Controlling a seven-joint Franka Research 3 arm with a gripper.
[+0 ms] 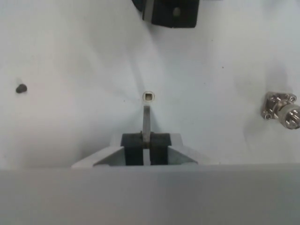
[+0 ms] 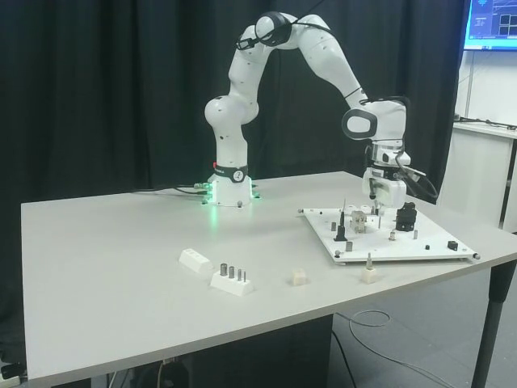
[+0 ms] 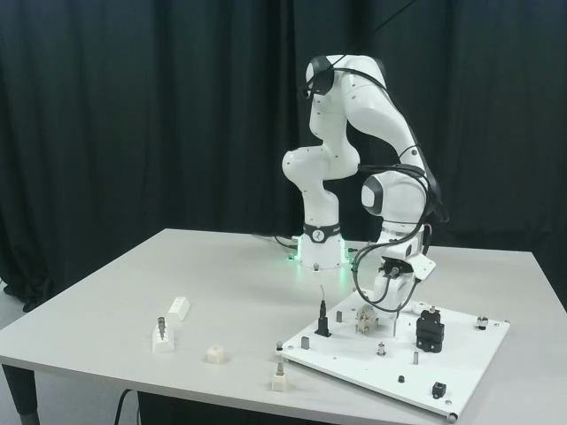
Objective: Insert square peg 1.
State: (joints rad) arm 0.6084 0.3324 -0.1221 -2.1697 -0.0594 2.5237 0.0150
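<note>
In the wrist view my gripper (image 1: 146, 140) is shut on a thin grey square peg (image 1: 146, 121), held upright between the two black fingers (image 1: 131, 146). The peg's lower end lies just beside a small square hole (image 1: 148, 97) with a round rim in the white board (image 1: 70, 56). I cannot tell whether the tip touches the board. In the room views the gripper (image 2: 377, 210) (image 3: 393, 308) hangs low over the middle of the white board (image 2: 408, 249) (image 3: 465, 365), with the peg (image 3: 396, 324) pointing straight down.
On the board stand a black block (image 1: 171, 11) (image 3: 430, 332), a grey round connector (image 1: 283, 110), a black screw head (image 1: 21, 88) and several upright pins (image 2: 340, 230). White peg holders (image 2: 232, 280) (image 3: 164, 341) and small white blocks (image 2: 299, 277) (image 3: 279, 379) lie on the grey table.
</note>
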